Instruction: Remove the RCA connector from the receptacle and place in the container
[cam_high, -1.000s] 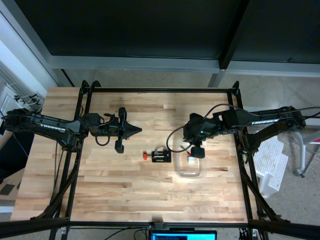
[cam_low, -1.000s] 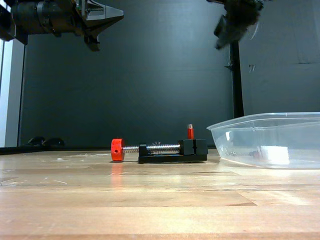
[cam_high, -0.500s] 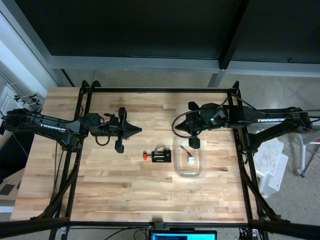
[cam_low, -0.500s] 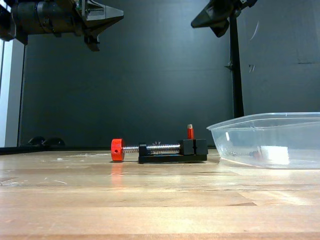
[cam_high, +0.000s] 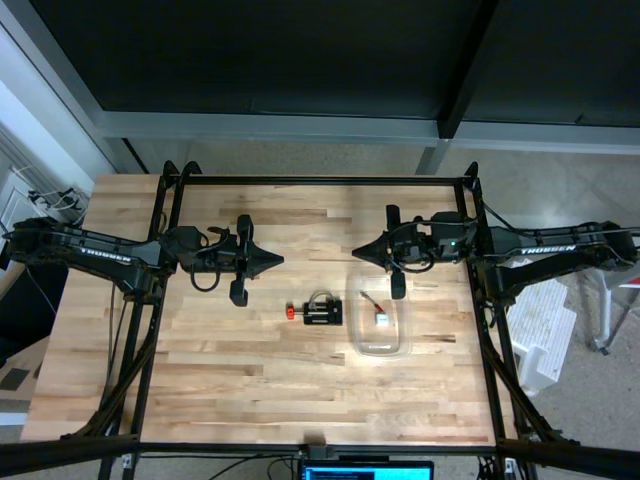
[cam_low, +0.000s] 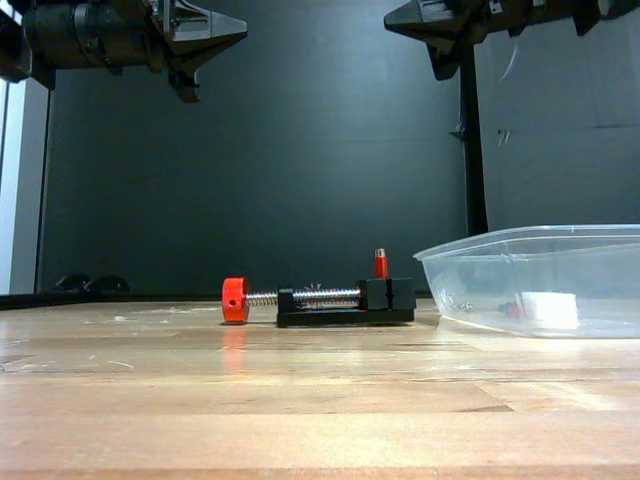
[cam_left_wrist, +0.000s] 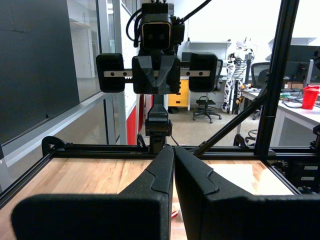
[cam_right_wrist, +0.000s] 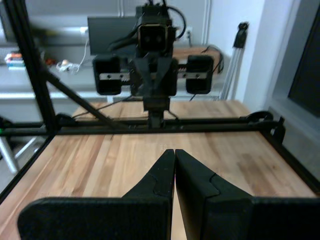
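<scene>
— Where do we find the RCA connector (cam_high: 371, 301)?

— We see it inside the container (cam_high: 380, 354), lying flat on the clear floor at the far end, apart from the receptacle (cam_high: 320, 312); a small white square piece (cam_high: 382, 319) lies just beside it in the same tub; from the low view we make out only a reddish speck behind the clear wall, next to the white piece (cam_low: 548, 310).

— And the receptacle itself?

— It rests on the wooden table (cam_high: 220, 380) just left of the container, its red round end pointing left and its silvery loop arching over the body; in the low view we also note a short red peg (cam_low: 380, 263) standing upright on it.

— What do we say of the left gripper (cam_high: 278, 261)?

— It hangs well above the table, left of the receptacle and farther back, pointing toward the middle; its fingers (cam_left_wrist: 165, 165) are pressed together with nothing between them.

— And the right gripper (cam_high: 356, 251)?

— It hovers high as well, beyond the container's far end, pointing left at the other arm; its fingers (cam_right_wrist: 164, 170) meet tip to tip and we see nothing pinched there.
</scene>
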